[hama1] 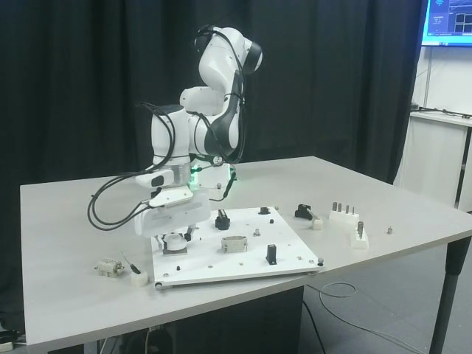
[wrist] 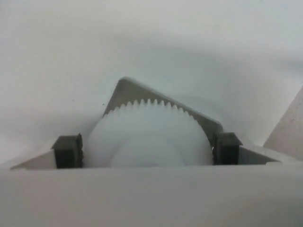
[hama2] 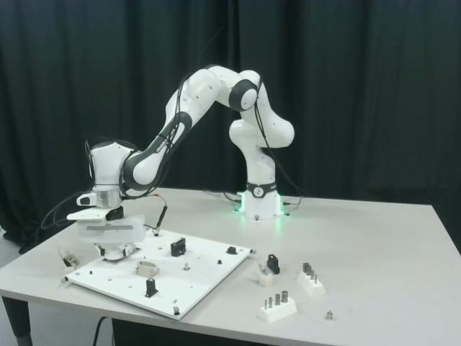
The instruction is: Insert large gear.
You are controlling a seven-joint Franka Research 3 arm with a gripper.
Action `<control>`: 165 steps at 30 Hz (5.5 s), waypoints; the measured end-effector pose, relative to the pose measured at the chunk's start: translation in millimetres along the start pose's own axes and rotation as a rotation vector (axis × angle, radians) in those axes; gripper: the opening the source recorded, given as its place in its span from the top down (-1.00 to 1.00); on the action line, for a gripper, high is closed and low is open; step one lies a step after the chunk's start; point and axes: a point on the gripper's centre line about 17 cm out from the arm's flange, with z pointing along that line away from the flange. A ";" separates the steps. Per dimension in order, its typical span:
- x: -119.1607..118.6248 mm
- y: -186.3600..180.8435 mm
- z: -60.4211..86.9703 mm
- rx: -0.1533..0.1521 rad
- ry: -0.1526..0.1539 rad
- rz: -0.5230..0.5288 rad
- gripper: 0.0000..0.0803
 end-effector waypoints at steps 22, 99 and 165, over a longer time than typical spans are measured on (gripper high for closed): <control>-0.2 3.3 0.5 -0.011 0.012 0.446 -0.48; -0.1 1.4 0.8 -0.013 0.008 0.072 -0.48; -27.3 37.3 -24.6 -0.062 0.015 0.407 -0.99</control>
